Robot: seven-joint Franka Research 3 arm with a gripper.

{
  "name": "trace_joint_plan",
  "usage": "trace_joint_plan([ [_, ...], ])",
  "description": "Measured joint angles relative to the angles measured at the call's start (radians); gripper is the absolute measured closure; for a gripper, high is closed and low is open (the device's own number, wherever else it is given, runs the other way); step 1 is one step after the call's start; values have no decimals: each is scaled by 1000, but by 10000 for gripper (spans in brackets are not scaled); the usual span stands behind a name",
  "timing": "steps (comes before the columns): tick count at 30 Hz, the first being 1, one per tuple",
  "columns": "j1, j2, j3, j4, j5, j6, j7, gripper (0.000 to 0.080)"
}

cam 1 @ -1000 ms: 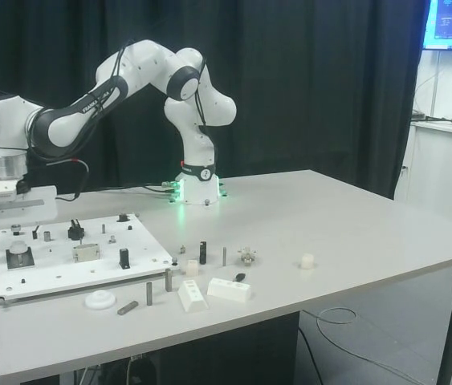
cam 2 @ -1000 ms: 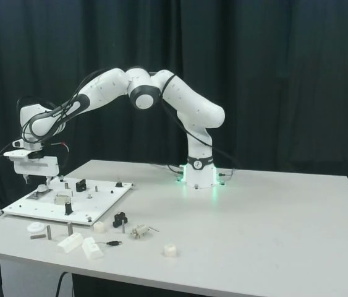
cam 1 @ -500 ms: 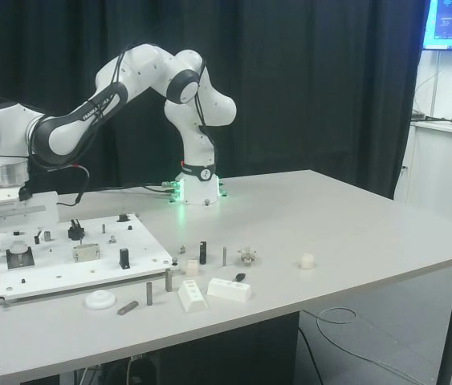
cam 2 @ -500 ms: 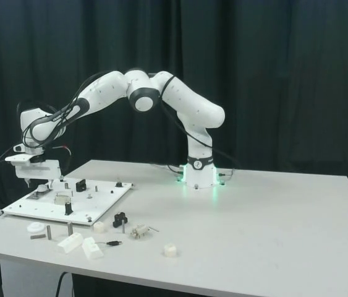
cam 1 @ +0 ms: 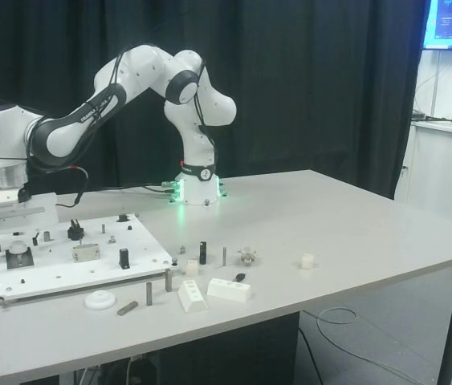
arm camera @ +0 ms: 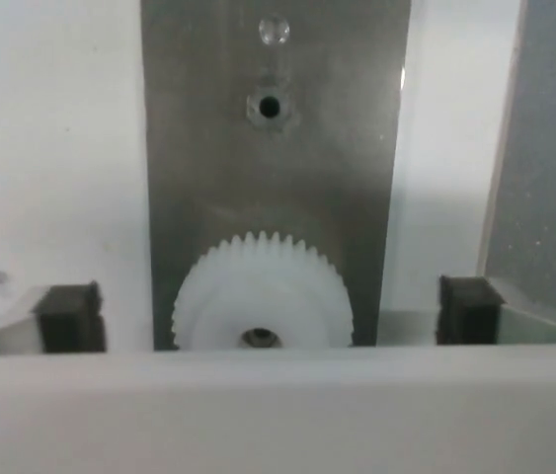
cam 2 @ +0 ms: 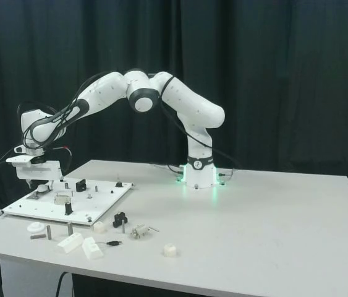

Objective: Remove medium gear.

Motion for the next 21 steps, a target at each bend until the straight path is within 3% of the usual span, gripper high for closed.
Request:
trace_joint_plan([
  [2,-1,0,0,0,2,0,0,3],
  [3,-1,0,0,0,2,0,0,142],
  [9,-2,0,0,0,7,-4,0,142],
  [10,-1,0,0,0,7,-8,0,323],
  [15,-2,-1,0,0,9,-10,0,323],
  [16,-2,-1,0,0,9,-10,0,410],
  [21,-2,-3,-1,0,10,-13,0,410],
])
